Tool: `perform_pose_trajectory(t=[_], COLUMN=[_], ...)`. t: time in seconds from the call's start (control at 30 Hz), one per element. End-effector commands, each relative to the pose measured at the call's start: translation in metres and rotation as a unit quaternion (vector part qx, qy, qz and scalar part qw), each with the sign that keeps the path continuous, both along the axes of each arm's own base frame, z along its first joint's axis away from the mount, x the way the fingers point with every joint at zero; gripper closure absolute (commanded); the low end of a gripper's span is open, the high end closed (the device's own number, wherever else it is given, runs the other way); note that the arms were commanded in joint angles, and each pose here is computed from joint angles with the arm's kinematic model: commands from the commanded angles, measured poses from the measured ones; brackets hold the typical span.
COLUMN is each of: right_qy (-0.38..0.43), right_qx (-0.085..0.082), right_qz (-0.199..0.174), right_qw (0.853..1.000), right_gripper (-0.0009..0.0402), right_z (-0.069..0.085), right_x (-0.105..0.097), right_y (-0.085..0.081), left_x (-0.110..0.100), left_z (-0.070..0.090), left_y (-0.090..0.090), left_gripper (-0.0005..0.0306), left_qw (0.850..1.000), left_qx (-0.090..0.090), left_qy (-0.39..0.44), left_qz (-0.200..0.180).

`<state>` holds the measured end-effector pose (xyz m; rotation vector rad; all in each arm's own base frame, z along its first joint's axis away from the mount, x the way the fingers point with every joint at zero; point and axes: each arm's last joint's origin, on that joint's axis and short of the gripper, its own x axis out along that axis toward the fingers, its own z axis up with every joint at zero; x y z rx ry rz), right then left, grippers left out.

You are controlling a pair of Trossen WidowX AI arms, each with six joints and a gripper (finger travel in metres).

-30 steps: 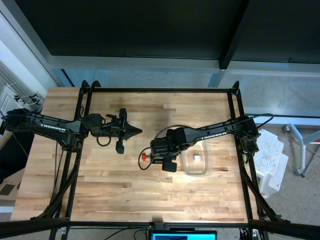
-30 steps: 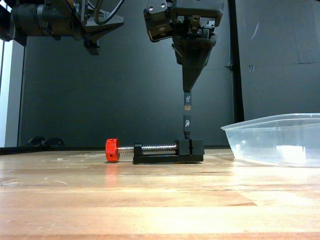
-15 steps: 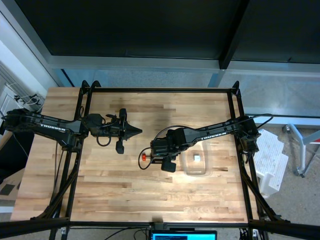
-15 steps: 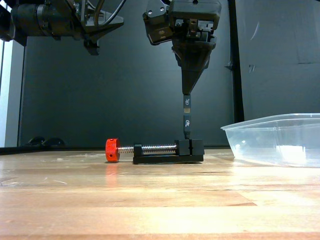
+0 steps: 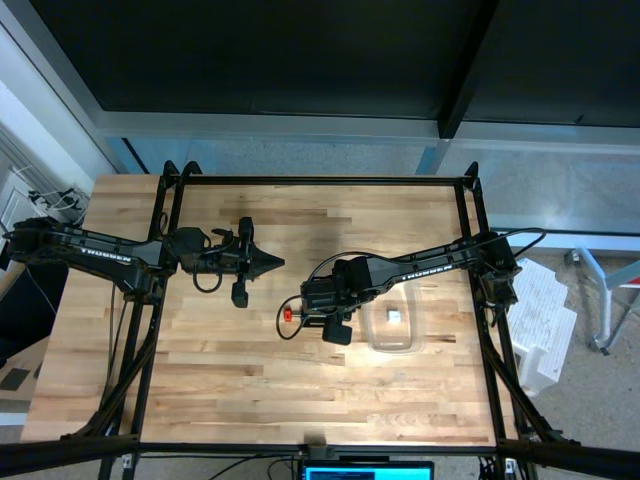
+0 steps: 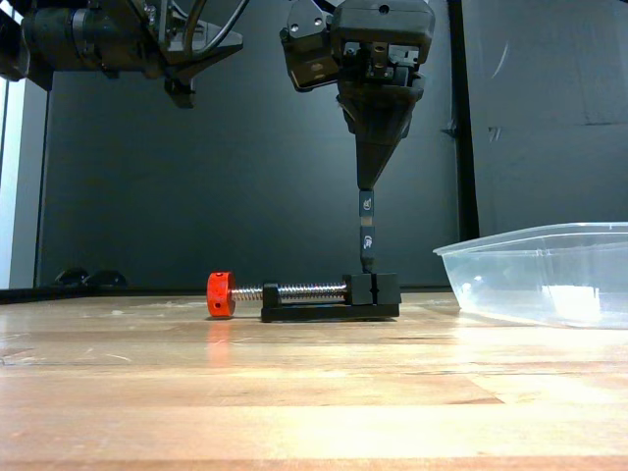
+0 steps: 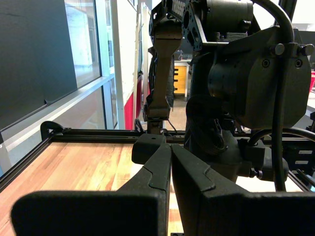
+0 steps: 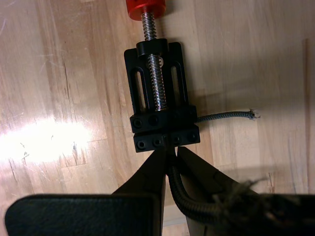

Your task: Pick the USB-C connector and install on taskboard

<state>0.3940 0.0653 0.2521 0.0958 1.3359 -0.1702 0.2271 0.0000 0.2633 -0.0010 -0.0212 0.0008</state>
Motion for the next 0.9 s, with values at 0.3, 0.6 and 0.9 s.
perform_pose_trajectory(t=[0.3,0.6,0.9], right_qy=[0.003,0.0,-0.002], right_qx=[0.0,-0.002,-0.005], right_qz=[0.003,0.007,0.013], right_qw=[1.0,1.0,1.0], right_gripper=[0.0393,0.0393,0.0393], right_z=[-0.0017,-0.0031,-0.0038], right_x=[-0.0006,0.0001,0.0006], right_y=[0.0002,0.0003,0.0001], left_x=[0.0001,0.0001,0.0001], left_z=[-0.0001,-0.0001,-0.0001], left_y=[0.0001,0.0001,0.0001], left_gripper=[0.03,0.03,0.03], left_qw=[1.0,1.0,1.0], left_qx=[0.0,0.0,0.0], left_qy=[0.0,0.0,0.0], left_qz=[0.0,0.0,0.0])
